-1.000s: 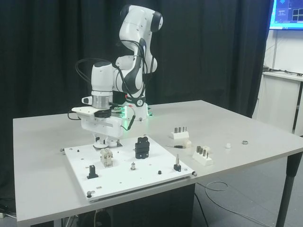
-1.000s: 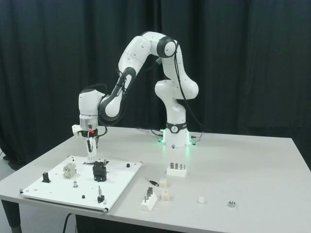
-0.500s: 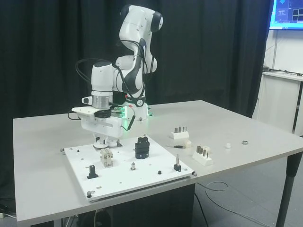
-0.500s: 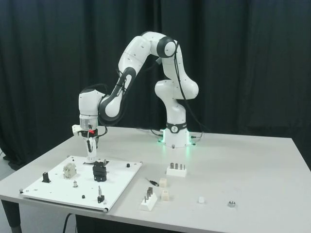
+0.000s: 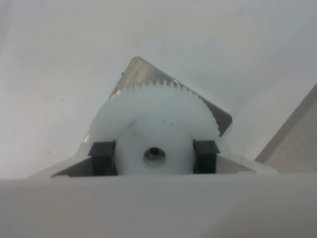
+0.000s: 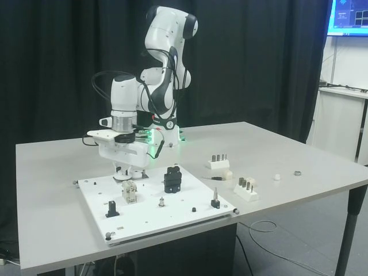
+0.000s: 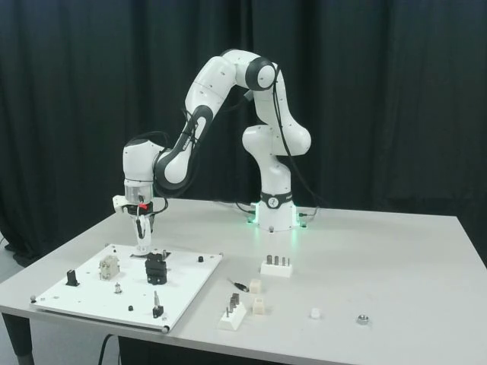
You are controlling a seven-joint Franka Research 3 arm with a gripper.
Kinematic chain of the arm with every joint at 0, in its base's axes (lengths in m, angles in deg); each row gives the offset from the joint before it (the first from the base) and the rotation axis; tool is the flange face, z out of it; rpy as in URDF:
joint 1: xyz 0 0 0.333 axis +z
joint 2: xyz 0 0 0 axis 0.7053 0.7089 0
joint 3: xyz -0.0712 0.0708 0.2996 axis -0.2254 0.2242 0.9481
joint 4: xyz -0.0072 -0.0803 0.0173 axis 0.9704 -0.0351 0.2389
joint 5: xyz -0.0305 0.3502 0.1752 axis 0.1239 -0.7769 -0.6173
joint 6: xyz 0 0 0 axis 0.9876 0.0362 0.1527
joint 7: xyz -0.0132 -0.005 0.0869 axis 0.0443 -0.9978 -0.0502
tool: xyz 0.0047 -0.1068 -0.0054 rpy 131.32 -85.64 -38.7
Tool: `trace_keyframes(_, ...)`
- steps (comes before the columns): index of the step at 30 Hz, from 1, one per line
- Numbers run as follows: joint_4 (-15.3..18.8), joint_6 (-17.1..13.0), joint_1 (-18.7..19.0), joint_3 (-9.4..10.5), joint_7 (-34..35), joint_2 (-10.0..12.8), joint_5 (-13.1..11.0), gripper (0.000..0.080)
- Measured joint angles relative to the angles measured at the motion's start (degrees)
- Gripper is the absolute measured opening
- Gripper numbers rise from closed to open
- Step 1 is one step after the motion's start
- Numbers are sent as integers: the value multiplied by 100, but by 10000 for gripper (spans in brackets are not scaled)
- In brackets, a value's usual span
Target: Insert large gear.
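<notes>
The grey table (image 6: 52, 172) carries the white assembly board (image 6: 172, 215), and the white arm (image 7: 221, 84) reaches down over the board's far edge. There the gripper (image 5: 154, 157) stands upright, low over the board. Its two black fingertips (image 5: 103, 157) are closed narrowly on the hub of the large gear (image 5: 156, 111) (one pad on each side of the hub), so the white toothed disc lies between and just beyond the fingers, its centre hole midway between them. Under the gear shows a grey metal plate (image 5: 141, 72).
</notes>
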Motion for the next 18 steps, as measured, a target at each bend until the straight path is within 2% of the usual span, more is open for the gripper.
trace_keyframes(4, -11, 18, 1, -6, -6, 0, 39, 331)
trace_keyframes(7, -27, 30, 13, -26, -19, -8, 193, 331)
trace_keyframes(8, -34, 41, 21, -36, -19, -18, 265, 512)
trace_keyframes(17, -68, 390, 113, -230, 61, -262, 632, 512)
trace_keyframes(18, -68, 441, 123, -262, 75, -299, 686, 781)
